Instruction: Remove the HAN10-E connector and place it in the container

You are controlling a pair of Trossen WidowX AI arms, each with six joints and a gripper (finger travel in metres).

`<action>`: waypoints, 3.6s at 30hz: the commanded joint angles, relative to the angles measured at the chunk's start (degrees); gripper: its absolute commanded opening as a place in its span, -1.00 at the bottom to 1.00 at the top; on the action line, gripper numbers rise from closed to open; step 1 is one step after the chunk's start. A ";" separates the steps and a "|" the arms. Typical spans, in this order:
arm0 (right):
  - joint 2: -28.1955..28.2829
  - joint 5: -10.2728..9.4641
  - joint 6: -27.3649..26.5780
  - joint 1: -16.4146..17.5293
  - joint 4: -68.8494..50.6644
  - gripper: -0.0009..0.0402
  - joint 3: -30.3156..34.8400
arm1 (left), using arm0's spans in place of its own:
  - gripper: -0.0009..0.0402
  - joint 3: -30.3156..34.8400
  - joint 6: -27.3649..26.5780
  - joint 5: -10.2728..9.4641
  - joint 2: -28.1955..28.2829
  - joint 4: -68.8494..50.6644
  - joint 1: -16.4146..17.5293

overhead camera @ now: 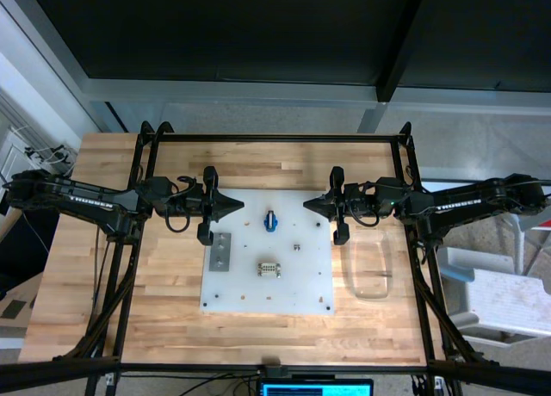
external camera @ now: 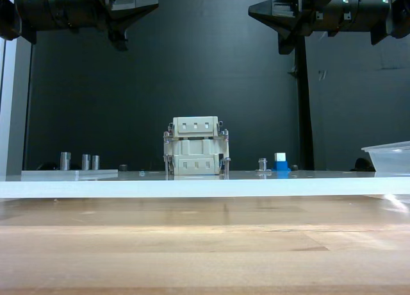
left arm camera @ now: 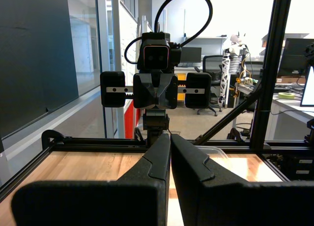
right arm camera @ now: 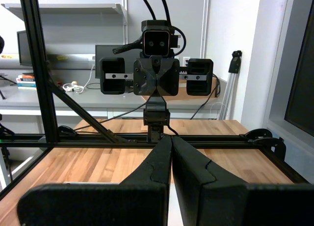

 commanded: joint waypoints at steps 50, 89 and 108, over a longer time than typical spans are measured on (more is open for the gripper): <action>24.24 -0.02 1.27 2.29 -71.82 -0.96 50.29 | -0.96 -0.04 0.04 0.00 0.00 -0.13 0.00; 55.04 3.43 9.97 11.72 -100.85 -0.01 80.32 | -0.96 -0.04 0.04 0.00 0.00 -0.15 0.00; 62.40 3.34 14.86 13.64 -99.12 0.27 82.88 | -0.96 -0.04 0.04 0.00 0.00 -0.17 0.00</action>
